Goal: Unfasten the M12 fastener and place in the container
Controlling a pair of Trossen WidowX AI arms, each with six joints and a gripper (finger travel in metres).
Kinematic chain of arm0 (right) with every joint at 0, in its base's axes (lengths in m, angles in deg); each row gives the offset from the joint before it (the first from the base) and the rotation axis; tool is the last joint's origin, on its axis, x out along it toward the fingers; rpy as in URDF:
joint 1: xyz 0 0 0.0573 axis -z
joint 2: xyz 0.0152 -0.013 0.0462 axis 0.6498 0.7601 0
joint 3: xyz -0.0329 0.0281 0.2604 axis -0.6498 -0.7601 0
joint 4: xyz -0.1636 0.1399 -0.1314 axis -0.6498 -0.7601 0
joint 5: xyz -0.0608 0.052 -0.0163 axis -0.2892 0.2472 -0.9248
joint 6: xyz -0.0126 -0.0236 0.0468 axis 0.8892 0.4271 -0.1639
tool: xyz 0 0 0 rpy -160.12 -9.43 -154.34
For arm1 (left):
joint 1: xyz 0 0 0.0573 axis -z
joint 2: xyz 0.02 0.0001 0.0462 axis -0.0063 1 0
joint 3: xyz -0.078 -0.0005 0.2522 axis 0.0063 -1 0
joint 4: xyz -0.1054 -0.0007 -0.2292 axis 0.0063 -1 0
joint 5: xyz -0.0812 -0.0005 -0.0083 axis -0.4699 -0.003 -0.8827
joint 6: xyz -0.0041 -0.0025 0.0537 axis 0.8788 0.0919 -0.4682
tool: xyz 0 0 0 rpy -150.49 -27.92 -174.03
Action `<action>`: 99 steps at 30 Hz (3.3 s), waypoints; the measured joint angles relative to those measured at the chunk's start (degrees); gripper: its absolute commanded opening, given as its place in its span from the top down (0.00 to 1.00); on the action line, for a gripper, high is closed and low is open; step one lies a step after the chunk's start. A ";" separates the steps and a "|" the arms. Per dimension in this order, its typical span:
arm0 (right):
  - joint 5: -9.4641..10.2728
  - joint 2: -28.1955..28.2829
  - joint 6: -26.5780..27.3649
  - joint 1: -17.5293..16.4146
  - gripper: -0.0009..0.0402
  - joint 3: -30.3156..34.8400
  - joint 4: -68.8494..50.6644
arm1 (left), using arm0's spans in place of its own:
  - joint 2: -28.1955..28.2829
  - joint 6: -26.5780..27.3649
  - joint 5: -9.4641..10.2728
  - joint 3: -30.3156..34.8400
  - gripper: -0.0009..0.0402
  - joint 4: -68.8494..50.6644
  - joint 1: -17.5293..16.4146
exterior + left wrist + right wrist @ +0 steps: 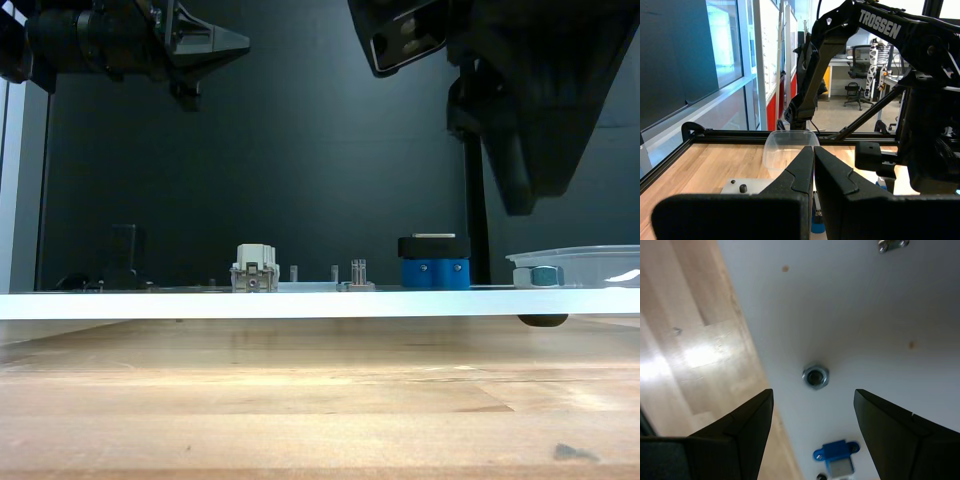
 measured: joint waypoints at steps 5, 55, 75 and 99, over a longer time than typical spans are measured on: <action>-0.52 0.15 0.81 0.07 0.42 -0.87 0.44 | 0.02 0.00 0.00 0.02 0.98 -0.02 0.00; -1.18 1.20 3.58 0.31 0.73 -6.49 6.54 | 0.02 0.00 0.02 0.02 0.98 -0.02 0.00; -1.29 1.16 6.80 0.31 0.96 -6.54 6.82 | 0.02 0.00 0.02 0.02 0.98 -0.02 0.00; -1.57 1.16 61.13 0.35 0.96 -6.56 7.82 | 0.02 0.00 0.02 0.02 0.98 -0.02 0.00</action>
